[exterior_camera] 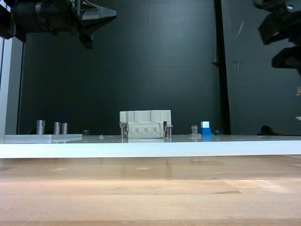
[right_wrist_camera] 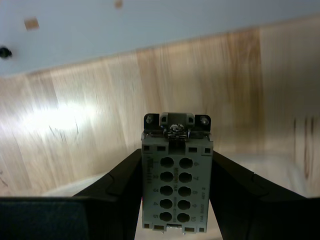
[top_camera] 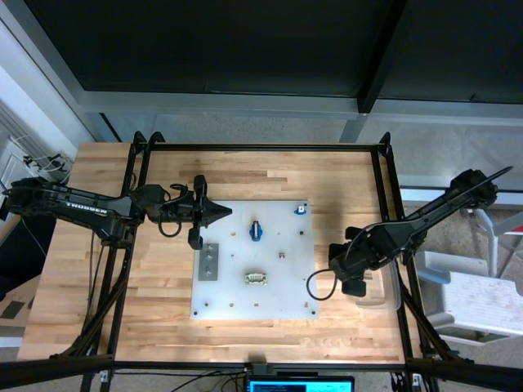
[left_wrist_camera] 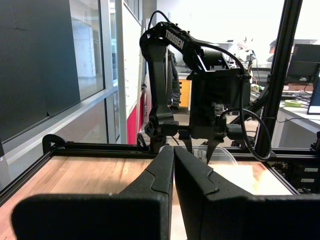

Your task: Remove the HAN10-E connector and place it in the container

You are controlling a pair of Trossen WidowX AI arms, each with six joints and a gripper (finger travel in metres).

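From the near edge of the light wooden table [top_camera: 122, 327], the right gripper [top_camera: 354, 286] hangs at centre right of the high view. It sits just beside the left rim of the container [top_camera: 387, 300], a clear plastic rectangular tub with rounded corners lying off the right edge of the flat white task board [top_camera: 237, 302].

Its black fingers [right_wrist_camera: 122, 177] are spread only as wide as the HAN10-E connector [right_wrist_camera: 177, 185] and press on both long sides. The connector is a small grey rectangular block with ten round holes and a metal bracket at one end, and it is held up off the table. I cannot tell whether it is over the tub's inside.

A squat beige housing with metal clips [top_camera: 256, 279] stands on the board's lower middle. A blue upright piece [top_camera: 256, 231] is above it, and a flat grey plate with holes [top_camera: 211, 262] is to the left.

The left gripper [top_camera: 222, 212] is in the upper left, raised over the board's far left corner. Its fingertips are pressed together on nothing.
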